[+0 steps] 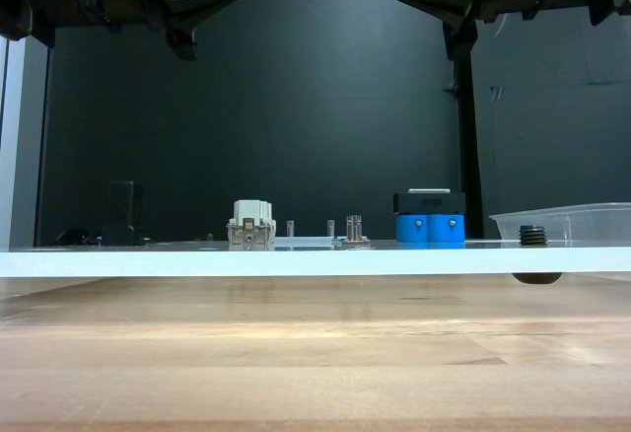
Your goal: Remove the rj45 connector and place it in the container
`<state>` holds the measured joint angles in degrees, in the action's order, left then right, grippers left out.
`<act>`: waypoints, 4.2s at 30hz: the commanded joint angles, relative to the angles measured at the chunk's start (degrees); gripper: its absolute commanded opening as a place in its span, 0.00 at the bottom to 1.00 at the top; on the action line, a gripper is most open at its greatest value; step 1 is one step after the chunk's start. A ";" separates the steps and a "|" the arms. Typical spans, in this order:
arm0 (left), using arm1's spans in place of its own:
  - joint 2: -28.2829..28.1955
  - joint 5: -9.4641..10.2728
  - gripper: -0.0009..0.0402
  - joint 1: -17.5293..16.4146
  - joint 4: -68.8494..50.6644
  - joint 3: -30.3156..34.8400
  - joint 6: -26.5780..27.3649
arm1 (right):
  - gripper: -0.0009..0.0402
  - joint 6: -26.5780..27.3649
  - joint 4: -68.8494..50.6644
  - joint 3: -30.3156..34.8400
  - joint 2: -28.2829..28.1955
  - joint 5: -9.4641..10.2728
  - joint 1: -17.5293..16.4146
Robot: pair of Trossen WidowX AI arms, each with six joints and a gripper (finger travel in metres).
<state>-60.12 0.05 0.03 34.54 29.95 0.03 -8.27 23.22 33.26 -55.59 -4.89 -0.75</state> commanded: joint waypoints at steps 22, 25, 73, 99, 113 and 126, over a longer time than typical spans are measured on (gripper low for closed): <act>0.00 -0.02 0.02 -0.02 -0.02 0.00 -0.02 | 0.02 4.09 -19.19 9.09 -0.20 2.91 -1.40; 0.02 -0.02 0.02 -0.02 -0.02 0.00 -0.02 | 0.02 4.28 -31.41 14.10 -0.76 2.89 -2.03; 0.02 -0.02 0.02 -0.04 0.00 0.00 -0.02 | 0.02 -21.84 -86.40 31.82 -17.25 -3.02 -29.55; 0.00 -0.02 0.02 -0.04 -0.02 0.00 -0.02 | 0.02 -28.87 -86.77 39.76 -28.81 -3.50 -35.80; 0.00 -0.02 0.02 -0.04 -0.02 0.00 -0.02 | 0.02 -29.83 -86.20 43.98 -34.16 -3.13 -36.63; 0.00 -0.02 0.02 -0.02 -0.02 0.00 -0.02 | 0.16 -31.36 -85.94 44.04 -35.54 -4.17 -36.65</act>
<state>-60.10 0.05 0.01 34.52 29.95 0.01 -39.57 -62.83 77.32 -90.74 -9.04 -37.39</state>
